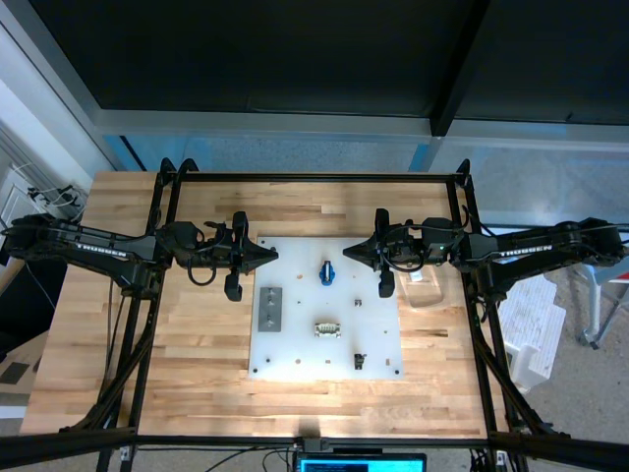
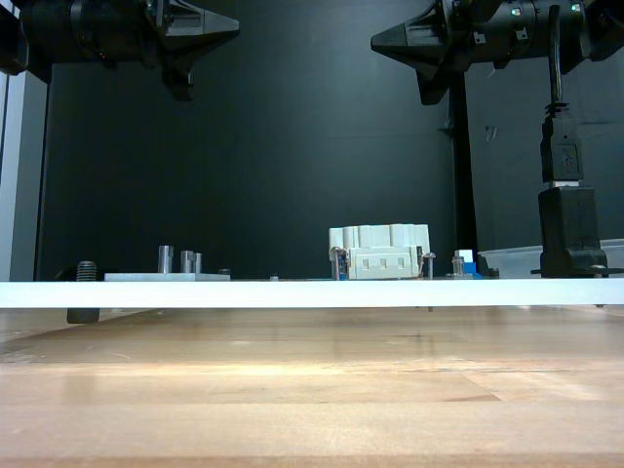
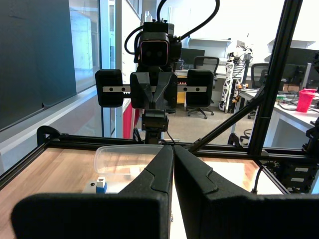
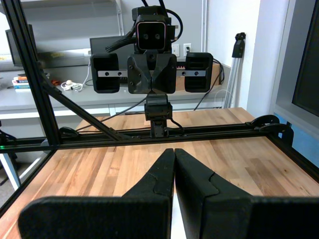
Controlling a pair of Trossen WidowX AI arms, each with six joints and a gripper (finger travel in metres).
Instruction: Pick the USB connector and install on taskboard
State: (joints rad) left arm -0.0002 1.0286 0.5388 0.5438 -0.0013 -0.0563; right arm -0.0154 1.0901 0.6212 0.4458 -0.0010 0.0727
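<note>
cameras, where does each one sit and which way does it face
high view: above near edge, looking down on taskboard; both arms, left gripper and right gripper shut over it.
low view: table height, level across the taskboard; both grippers overhead.
left wrist view: along left gripper, facing right arm.
right wrist view: along right gripper, facing left arm.
shared: wrist views face each other.

Pretty clearly a robotics lab inside an office-type building. Past the left gripper [image 3: 173,148], which hangs fingers-together over a wooden table [image 3: 55,169], there are office chairs [image 3: 202,99], desks with monitors [image 3: 299,62] and glass partition walls [image 3: 84,45]. Beyond the right gripper [image 4: 174,151], also closed up, there's a grey workbench [image 4: 65,94] with loose cables [image 4: 70,84] and wall outlets [image 4: 182,49]. A black extrusion frame [image 4: 30,74] rings the table.
</note>
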